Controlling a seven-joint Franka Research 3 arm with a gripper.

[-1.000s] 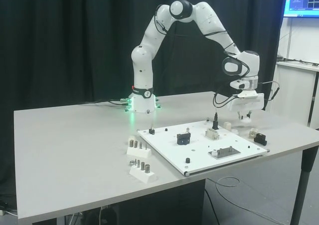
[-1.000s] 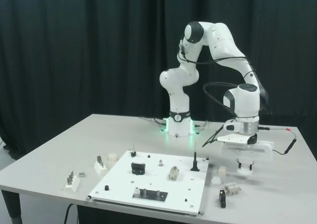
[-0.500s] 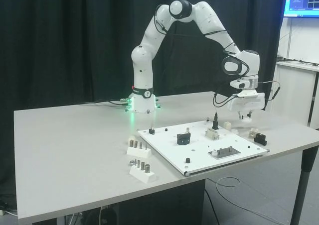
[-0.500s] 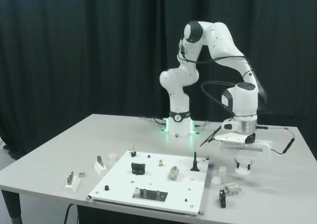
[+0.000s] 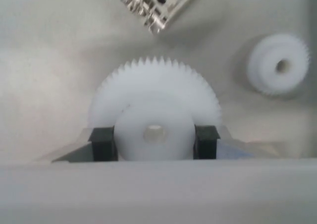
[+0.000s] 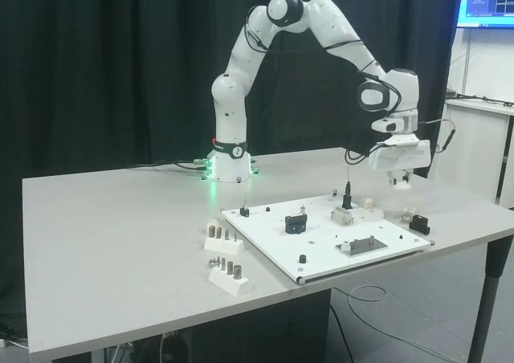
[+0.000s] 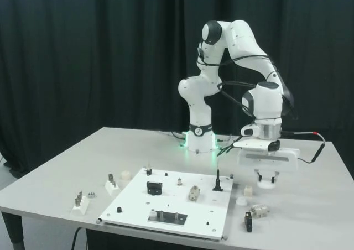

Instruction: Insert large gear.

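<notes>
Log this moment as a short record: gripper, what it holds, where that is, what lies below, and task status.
gripper: gripper shut on the large gear, black fingers clamping its hub
held object: large gear, white, toothed
position: lifted off the grey table, beside the white board, not over it
below: small gear and a metal connector lying on the table
task status: gear picked up, not yet inserted

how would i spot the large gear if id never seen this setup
Follow the white arm down to its gripper, hanging above the grey table beside the white board. The large gear is the white toothed disc pinched there, unlike the small gear lying on the table.
</notes>
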